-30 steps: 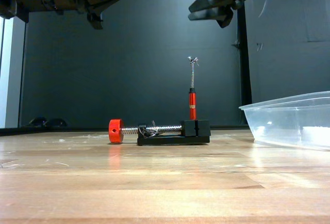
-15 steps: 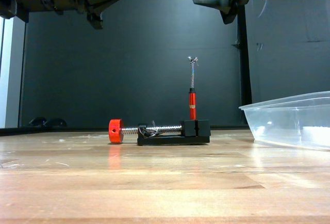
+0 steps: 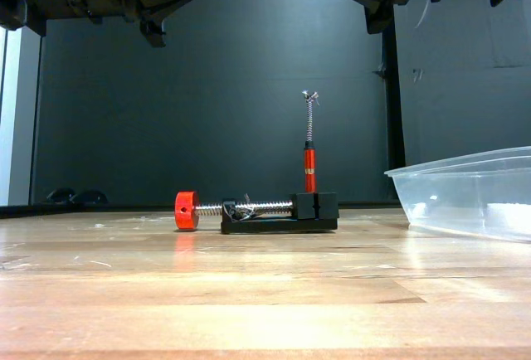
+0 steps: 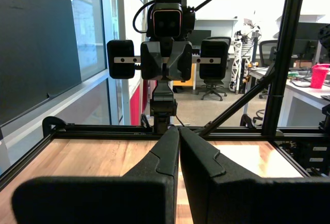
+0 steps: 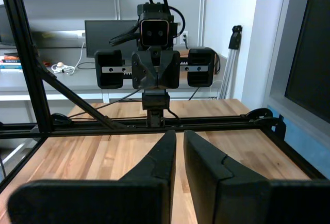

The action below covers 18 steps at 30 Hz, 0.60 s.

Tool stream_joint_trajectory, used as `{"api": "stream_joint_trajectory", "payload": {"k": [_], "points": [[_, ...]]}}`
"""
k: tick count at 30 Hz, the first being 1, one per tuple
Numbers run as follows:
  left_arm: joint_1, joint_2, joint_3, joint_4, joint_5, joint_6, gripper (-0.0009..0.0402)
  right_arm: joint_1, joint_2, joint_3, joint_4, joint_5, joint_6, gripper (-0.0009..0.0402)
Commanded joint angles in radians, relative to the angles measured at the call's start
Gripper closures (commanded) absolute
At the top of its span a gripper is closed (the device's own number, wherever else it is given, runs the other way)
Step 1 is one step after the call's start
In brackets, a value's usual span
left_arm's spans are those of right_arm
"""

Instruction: Pick the RCA connector and install on taskboard

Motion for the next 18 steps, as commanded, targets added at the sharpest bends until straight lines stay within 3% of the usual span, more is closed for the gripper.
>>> {"api": "stream_joint_trajectory", "payload": {"k": [1,3,4,10,12,18], "points": [[0.000,0.000,0.000,0.000,0.000,0.000,0.0393,-0.008,-0.013,-0.020,0.022,-0.029,-0.001,0.0394],[0.000,0.000,0.000,0.000,0.000,0.000,0.0393,-0.015,-0.018,-0.033,0.042,-0.072,0.005,0.0392],[0.000,0.000,0.000,0.000,0.000,0.000,0.0393,-0.016,-0.020,-0.038,0.048,-0.078,0.007,0.0392],[0.000,0.000,0.000,0.000,0.000,0.000,0.0393,-0.019,-0.032,-0.045,0.048,-0.081,0.003,0.0393],[0.000,0.000,0.000,0.000,0.000,0.000,0.0393,-0.023,-0.032,-0.045,0.048,-0.106,0.003,0.0393],[0.000,0.000,0.000,0.000,0.000,0.000,0.0393,-0.023,-0.032,-0.048,0.042,-0.093,0.003,0.0393]]}}
